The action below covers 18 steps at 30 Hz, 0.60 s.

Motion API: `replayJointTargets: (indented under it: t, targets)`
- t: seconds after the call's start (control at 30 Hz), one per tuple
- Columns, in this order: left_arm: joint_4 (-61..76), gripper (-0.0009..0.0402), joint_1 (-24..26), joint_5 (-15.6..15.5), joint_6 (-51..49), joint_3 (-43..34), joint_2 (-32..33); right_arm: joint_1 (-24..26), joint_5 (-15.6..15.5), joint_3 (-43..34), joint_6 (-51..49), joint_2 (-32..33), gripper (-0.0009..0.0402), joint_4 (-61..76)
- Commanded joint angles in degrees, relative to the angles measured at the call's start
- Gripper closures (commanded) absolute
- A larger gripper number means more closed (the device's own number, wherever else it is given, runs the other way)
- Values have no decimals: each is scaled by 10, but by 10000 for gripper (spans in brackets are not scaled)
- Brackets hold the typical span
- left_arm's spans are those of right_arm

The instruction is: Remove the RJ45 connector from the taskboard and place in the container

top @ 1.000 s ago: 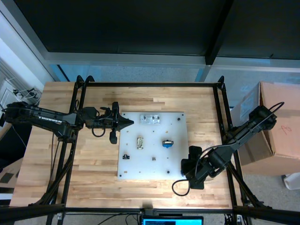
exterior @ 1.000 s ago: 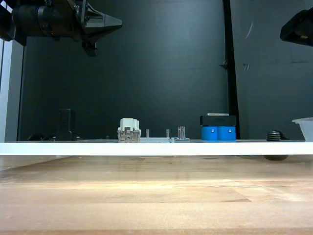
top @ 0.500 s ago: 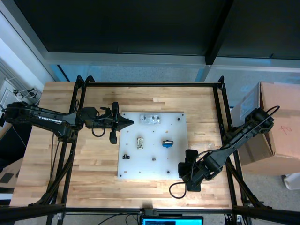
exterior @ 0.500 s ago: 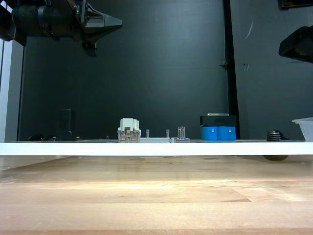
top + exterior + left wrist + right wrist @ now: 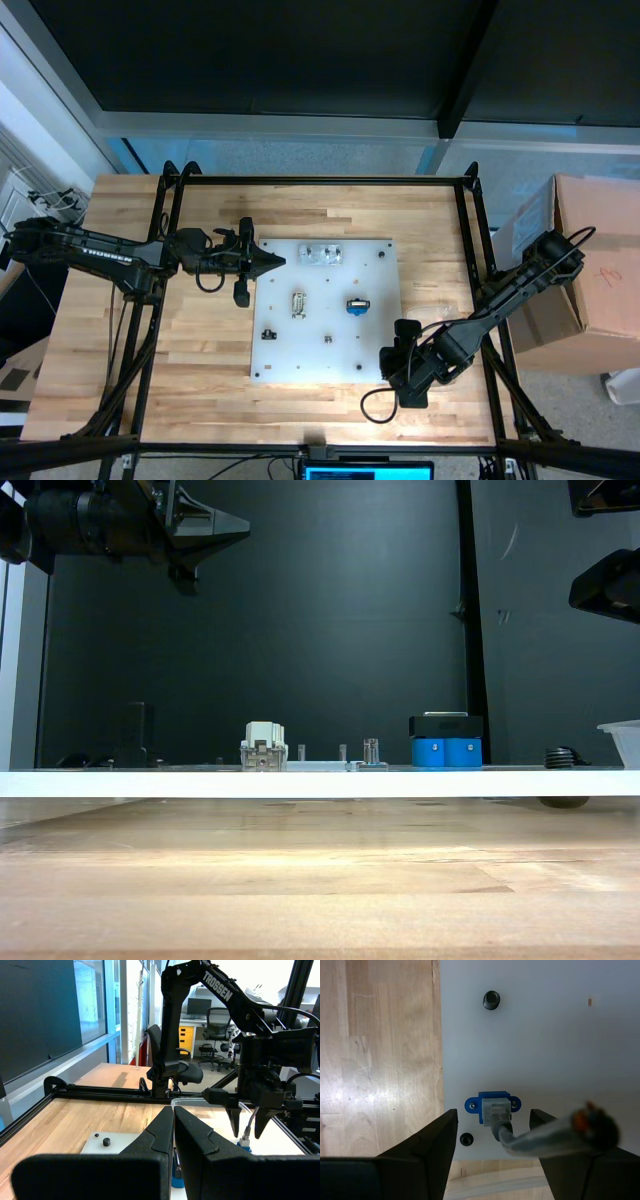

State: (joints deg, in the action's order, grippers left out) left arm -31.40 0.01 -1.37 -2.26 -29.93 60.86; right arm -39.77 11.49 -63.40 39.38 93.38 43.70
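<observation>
The grey RJ45 connector (image 5: 495, 1109) sits plugged into its blue seat (image 5: 472, 1104) near the edge of the white taskboard (image 5: 320, 350). Its cable (image 5: 555, 1132) rises toward the camera. My right gripper (image 5: 493, 1116) hovers above it, open, with one finger on each side of the connector and not touching it. The left wrist view shows that gripper (image 5: 246, 1127) above the blue seat with the cable between its fingers. In the high view the right gripper (image 5: 392, 362) hides the connector. My left gripper (image 5: 276, 261) is shut and empty, high over the board's left edge.
A clear container (image 5: 622, 742) stands beside the board on the right, and its rim (image 5: 187, 1101) also shows in the left wrist view. The board carries a blue block (image 5: 357, 306), a white connector (image 5: 297, 304), a clear part (image 5: 323, 255) and small black knobs (image 5: 491, 999).
The right gripper has moved left over the board's near right corner and dropped a little. The left arm has not moved. The connector stays in its seat.
</observation>
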Motion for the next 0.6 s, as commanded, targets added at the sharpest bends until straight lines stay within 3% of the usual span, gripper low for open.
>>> replayJointTargets:
  t: [0.03,0.53,0.6]
  targets:
    - [0,393,0,0,0,0,0,0,10,1,-6,0,220,-4]
    - [0,393,0,0,0,0,0,0,9,4,-8,-1,393,-5]
    - [0,393,0,0,0,0,0,0,10,4,-8,-2,390,-6]
